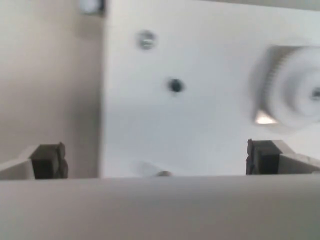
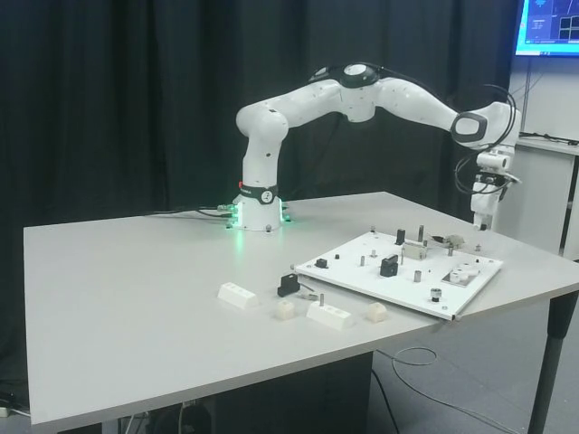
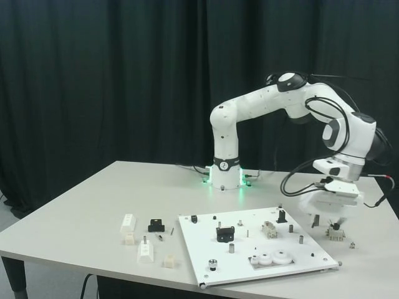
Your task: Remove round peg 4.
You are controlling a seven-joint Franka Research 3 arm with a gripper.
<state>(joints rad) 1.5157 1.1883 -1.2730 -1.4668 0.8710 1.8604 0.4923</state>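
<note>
While the gripper point(image 1: 155, 159) hangs above the board's point(image 2: 344, 273) far edge with its fingers point(image 1: 49, 161) spread wide and empty, the pegs point(image 3: 231, 248) stand upright in their holes across the board; which one is peg 4 I cannot tell. Stretched far out from its base point(image 2: 258, 210), the arm point(image 2: 398, 95) points its wrist straight down, probably lining up a descent
</note>
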